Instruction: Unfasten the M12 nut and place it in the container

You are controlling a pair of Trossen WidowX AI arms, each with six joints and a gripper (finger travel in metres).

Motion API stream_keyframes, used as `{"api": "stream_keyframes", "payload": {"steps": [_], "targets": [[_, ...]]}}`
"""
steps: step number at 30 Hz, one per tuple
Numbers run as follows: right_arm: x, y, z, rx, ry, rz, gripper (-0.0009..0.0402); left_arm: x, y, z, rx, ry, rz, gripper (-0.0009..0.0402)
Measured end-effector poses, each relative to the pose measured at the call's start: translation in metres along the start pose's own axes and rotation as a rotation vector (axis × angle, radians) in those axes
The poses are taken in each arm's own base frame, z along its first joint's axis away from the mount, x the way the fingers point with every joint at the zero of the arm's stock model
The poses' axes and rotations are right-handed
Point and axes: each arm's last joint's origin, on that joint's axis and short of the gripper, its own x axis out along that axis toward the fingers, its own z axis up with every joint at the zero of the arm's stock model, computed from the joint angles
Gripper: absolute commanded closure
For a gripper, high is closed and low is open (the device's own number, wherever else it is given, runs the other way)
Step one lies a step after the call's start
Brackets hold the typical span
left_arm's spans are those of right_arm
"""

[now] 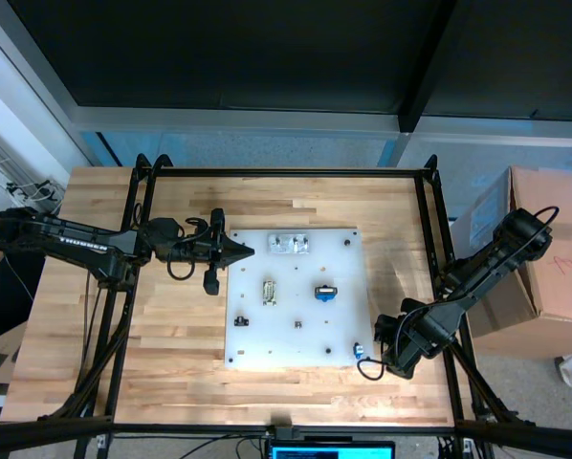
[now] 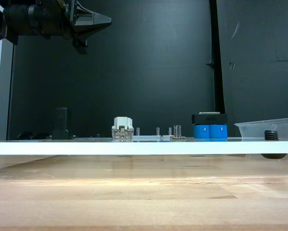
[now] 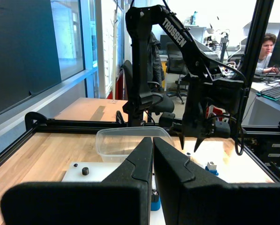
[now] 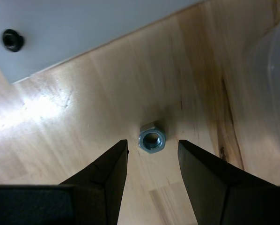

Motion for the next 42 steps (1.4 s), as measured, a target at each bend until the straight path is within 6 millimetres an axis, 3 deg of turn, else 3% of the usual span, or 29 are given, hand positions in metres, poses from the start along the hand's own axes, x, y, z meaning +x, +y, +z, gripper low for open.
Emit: {"api": "stream_keyframes", "payload": {"steps": [19, 25, 37, 42], "targets": [[0.026, 0.001, 0.0, 0.057, 0.007, -0.008, 0.0256, 0.0, 0.0, 0.0, 0.0, 0.0, 0.0, 0.0393], [0.026, 0.001, 0.0, 0.059, 0.008, -0.01, 0.0289, 0.0, 0.0, 0.0, 0.0, 0.0, 0.0, 0.0393], [0.027, 0.0, -0.001, 0.061, 0.017, -0.013, 0.0396, 0.0, 0.0, 0.0, 0.0, 0.0, 0.0, 0.0393], [0.023, 0.001, 0.0, 0.061, 0.026, 0.001, 0.0383, 0.0, 0.0, 0.0, 0.0, 0.0, 0.0, 0.0393]]}}
